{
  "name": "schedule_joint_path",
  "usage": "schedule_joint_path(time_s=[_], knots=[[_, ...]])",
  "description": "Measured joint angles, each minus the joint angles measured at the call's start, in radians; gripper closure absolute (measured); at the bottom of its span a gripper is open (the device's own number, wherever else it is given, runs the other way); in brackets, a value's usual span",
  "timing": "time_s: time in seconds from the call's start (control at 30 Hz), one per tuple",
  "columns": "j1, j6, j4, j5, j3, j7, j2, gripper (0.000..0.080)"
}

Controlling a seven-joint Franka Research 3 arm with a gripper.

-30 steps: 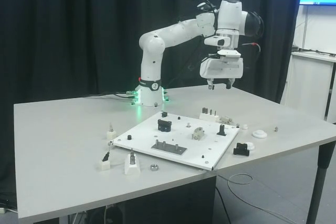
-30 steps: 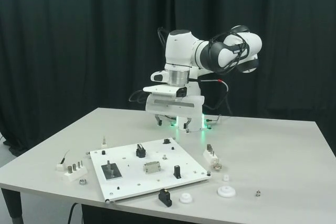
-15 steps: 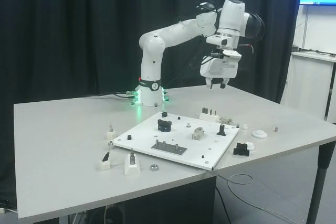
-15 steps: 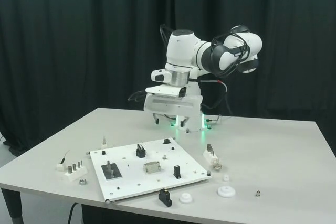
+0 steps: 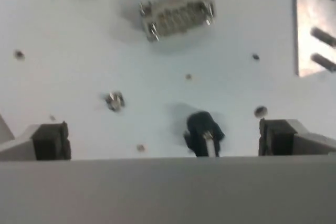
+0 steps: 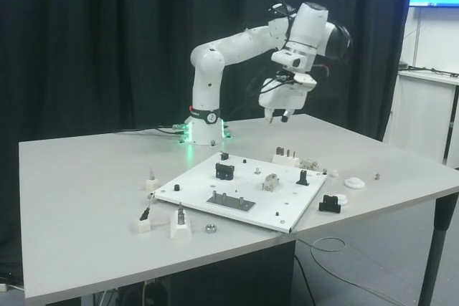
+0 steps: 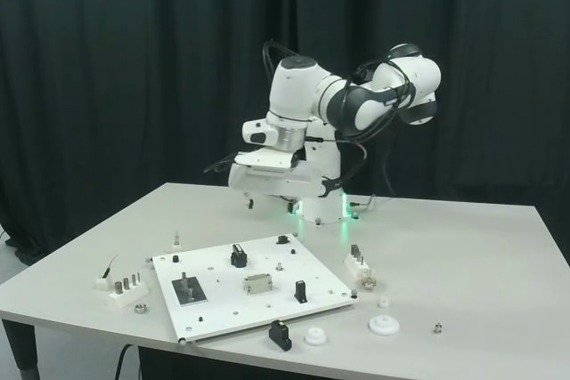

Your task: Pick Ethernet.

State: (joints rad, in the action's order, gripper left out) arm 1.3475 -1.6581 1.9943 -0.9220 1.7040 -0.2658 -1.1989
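A small black plug with a metal clip (image 5: 203,132), which I take for the Ethernet part, stands on the white board (image 6: 283,209), near its back edge (image 6: 224,170) (image 7: 238,256). My gripper (image 6: 276,116) (image 7: 272,206) hangs high above the table behind the board, tilted toward it. Its fingers (image 5: 50,141) are open, wide apart, with nothing held. In the wrist view the gripper (image 5: 164,140) frames the plug far below. Nothing touches the plug.
The board also carries a grey multi-pin connector (image 5: 176,14) (image 7: 258,284), a metal plate with pegs (image 5: 315,24) (image 6: 231,202) and a black bracket (image 6: 303,177). Around it lie white holder blocks (image 6: 181,226), a nut (image 6: 210,228), white gears (image 7: 384,325) and a black part (image 6: 329,204).
The hand has swung from above the table's back right toward the arm's base side and tilted, so it now points down at the board. The fingers stay open.
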Motion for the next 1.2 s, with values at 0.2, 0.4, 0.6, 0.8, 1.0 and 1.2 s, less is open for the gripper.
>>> schedule_joint_path(time_s=[0.2,0.4,0.6,0.8,1.0,1.2], knots=[[-0.018,-0.023,0.045,0.033,0.0,-0.086,-0.002,0.0003],[-0.035,-0.071,0.11,0.056,0.0,-0.156,-0.002,0.0003],[-0.057,-0.131,0.18,0.066,0.003,-0.236,-0.002,0.0003],[-0.089,-0.191,0.241,0.064,0.005,-0.345,-0.002,0.0003],[-0.129,-0.232,0.275,0.051,0.005,-0.428,-0.002,0.0003],[-0.176,-0.241,0.286,0.036,0.003,-0.481,-0.002,0.0003]])
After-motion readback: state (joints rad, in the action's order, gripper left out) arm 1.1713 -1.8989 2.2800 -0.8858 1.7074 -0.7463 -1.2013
